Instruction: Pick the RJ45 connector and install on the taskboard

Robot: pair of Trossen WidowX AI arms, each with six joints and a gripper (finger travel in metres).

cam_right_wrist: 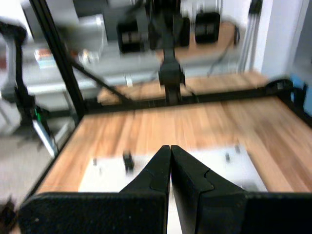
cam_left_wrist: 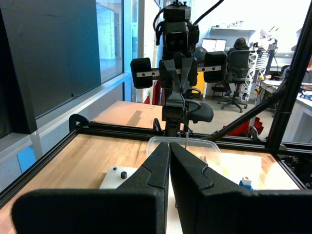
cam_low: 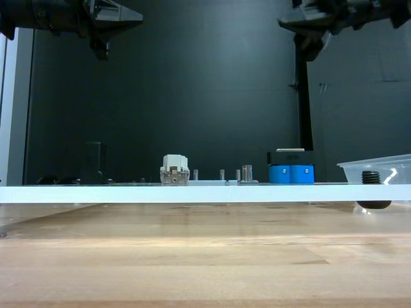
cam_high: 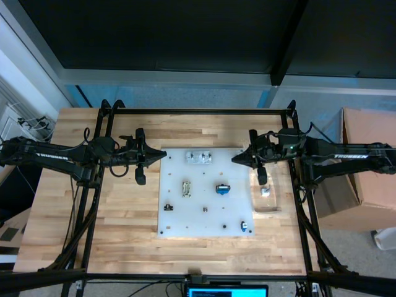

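One connector [cam_high: 265,192] lies in tray [cam_high: 267,211]; grippers [cam_high: 163,154] [cam_high: 234,159] hover closed.

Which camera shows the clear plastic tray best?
High view: the whole tray lies right of the board, a part, perhaps the connector, loose inside. Low view shows only its side; left wrist, its rim; right wrist, nothing. Shut, the left gripper and right gripper hover over the board's far corners.

No legible text anywhere. White lettering runs along the left arm [cam_high: 52,156] and the right arm [cam_high: 346,156] in the high view, too small to read.
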